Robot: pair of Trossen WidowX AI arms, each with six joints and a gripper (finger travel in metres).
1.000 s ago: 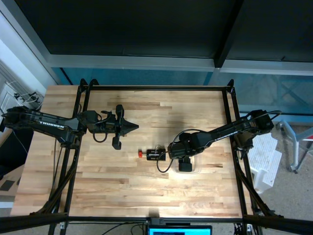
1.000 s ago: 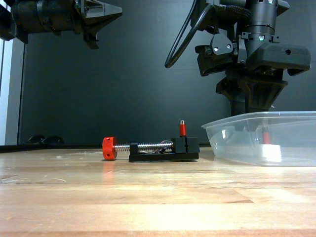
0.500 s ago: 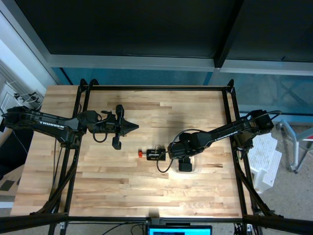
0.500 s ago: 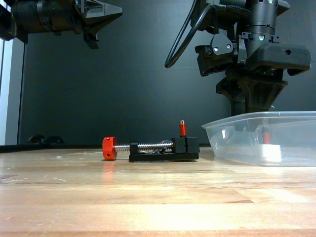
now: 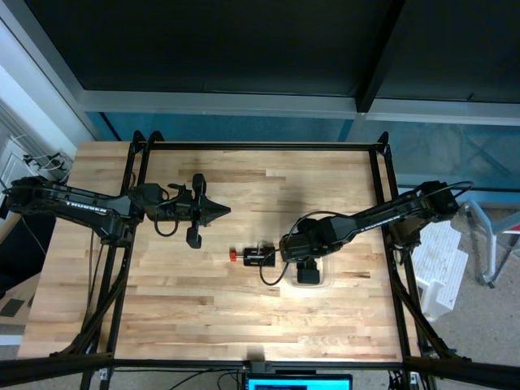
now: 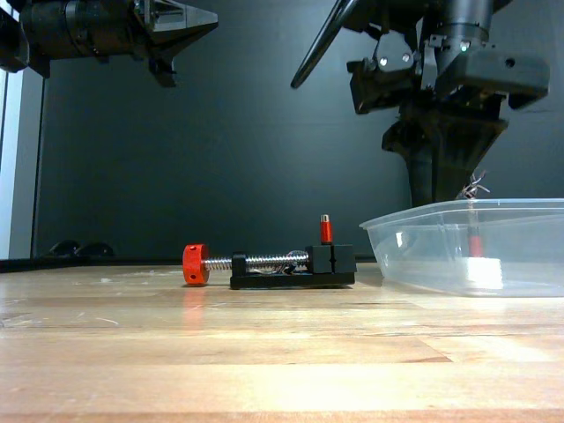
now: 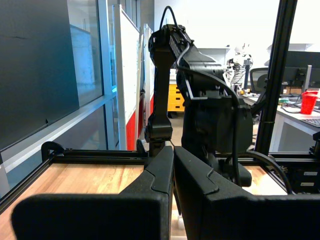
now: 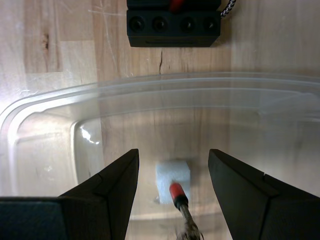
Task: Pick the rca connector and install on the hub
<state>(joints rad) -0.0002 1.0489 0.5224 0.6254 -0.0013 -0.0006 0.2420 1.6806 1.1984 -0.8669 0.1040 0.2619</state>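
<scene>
- Right gripper point(image 8: 173, 154) had risen a little over the clear tray point(image 8: 160, 82) beside the hub point(image 8: 173, 22), fingers apart.
- The rca connector point(image 8: 179, 199) stood ungripped in that tray's white foam block point(image 8: 167, 175).
- Likely best: lower centred, clamp it, lift straight.
- Left gripper point(image 5: 221, 211) hung well beyond the hub's red stub, fingers together.

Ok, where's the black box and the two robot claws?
hub point(image 6: 330, 260): low view, its black end block.
left gripper point(image 5: 224, 211): high view, fingertips, high up, left of the hub.
right gripper point(image 8: 173, 155): right wrist view, between open fingers, over the tray point(image 8: 160, 85).
</scene>
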